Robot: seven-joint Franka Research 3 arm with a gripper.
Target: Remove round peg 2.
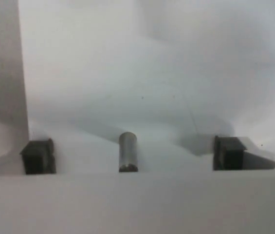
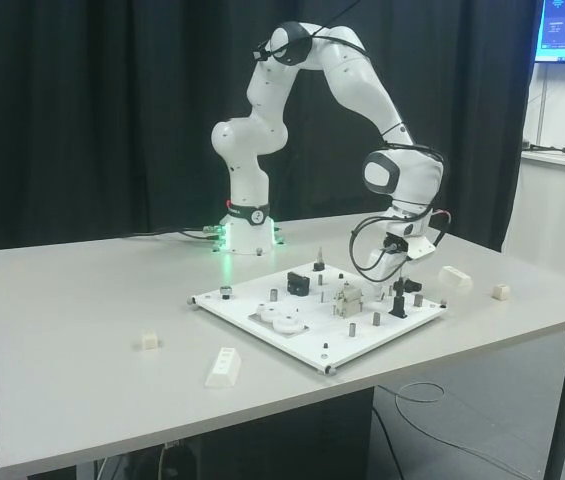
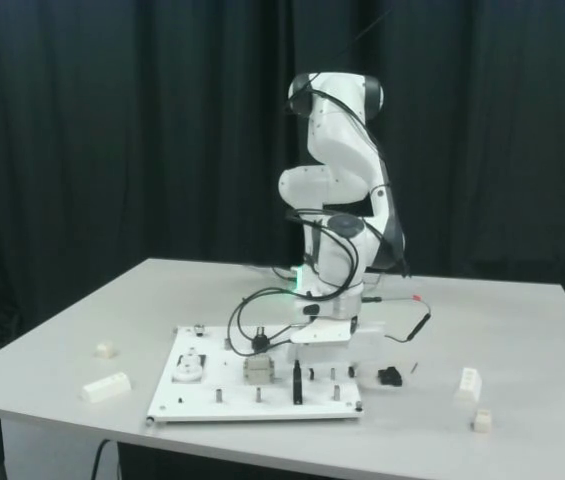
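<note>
A short grey round peg point(image 1: 128, 152) stands upright on the white board point(image 1: 142, 78). My gripper point(image 1: 133, 155) is open, with one black fingertip point(image 1: 38, 156) on each side of the peg and a wide gap to both. In the first room view the gripper point(image 2: 407, 297) reaches down onto the board's point(image 2: 252, 301) right end. In the second room view it point(image 3: 314, 382) stands low over the board's point(image 3: 177, 402) near right part. The peg itself is too small to pick out in the room views.
The board also carries several small pegs, a grey block point(image 2: 348, 300) and white round parts point(image 2: 284, 321). White blocks point(image 2: 223, 366) point(image 2: 148, 340) point(image 2: 455, 277) point(image 2: 501, 291) lie on the grey table point(image 2: 82, 300). A small black part point(image 3: 390, 375) lies right of the board.
</note>
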